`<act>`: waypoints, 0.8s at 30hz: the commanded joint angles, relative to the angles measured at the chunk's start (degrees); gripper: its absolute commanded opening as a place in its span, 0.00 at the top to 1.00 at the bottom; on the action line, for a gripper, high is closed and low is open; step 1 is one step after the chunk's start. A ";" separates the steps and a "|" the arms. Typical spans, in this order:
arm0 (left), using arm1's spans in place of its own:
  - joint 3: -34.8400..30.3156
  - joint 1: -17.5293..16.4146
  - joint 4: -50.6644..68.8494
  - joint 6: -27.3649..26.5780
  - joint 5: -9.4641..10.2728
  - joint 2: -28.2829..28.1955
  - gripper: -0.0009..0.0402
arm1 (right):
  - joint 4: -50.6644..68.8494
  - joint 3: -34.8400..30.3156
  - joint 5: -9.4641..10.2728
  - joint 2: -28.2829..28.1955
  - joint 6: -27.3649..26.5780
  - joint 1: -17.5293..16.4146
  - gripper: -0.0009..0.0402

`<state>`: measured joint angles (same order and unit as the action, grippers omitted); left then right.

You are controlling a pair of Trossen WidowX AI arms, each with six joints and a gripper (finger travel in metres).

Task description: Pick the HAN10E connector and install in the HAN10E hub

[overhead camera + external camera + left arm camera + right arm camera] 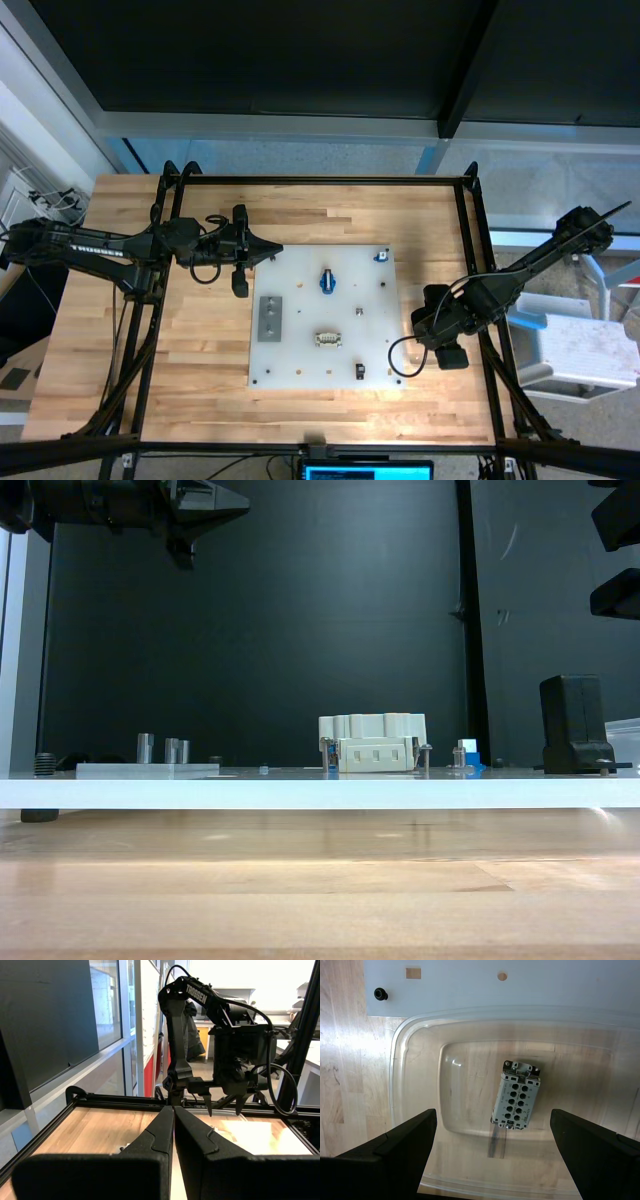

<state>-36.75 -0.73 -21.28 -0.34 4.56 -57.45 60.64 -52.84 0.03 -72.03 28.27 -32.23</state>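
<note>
On the near half of the white plate (290,362), the HAN10E hub (326,341) waits without its mate, so nothing is installed yet. Just right of the plate, the right claw (492,1115) hangs released with its fingers spread wide, directly over the HAN10E connector (516,1096), which lies untouched, pin holes up, in a clear tray (395,1060) on the table (150,380). By my judgement, the grasp, carry and insertion all remain. Farther off at the left, the left claw (173,1110) is clenched on nothing, raised above the table.

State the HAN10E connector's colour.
HAN10E connector pale grey-beige, right wrist view; right gripper above, left gripper high left.
</note>
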 commanded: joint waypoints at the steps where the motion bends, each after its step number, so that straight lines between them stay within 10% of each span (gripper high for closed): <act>1: 0.00 -0.02 -0.02 0.00 -0.02 0.00 0.98 | -0.07 -0.09 -0.04 0.04 0.07 0.00 0.20; 11: 0.00 -0.02 -0.02 0.00 -0.02 0.00 0.98 | 3.32 0.87 -2.45 -0.02 12.48 1.20 0.20; 24: 0.00 -0.02 -0.02 0.00 -0.02 0.00 0.98 | -0.31 4.33 -3.52 -0.74 12.17 1.22 0.20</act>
<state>-36.73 -0.73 -21.28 -0.34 4.56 -57.45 61.52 -49.17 -3.55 -72.75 40.60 -30.98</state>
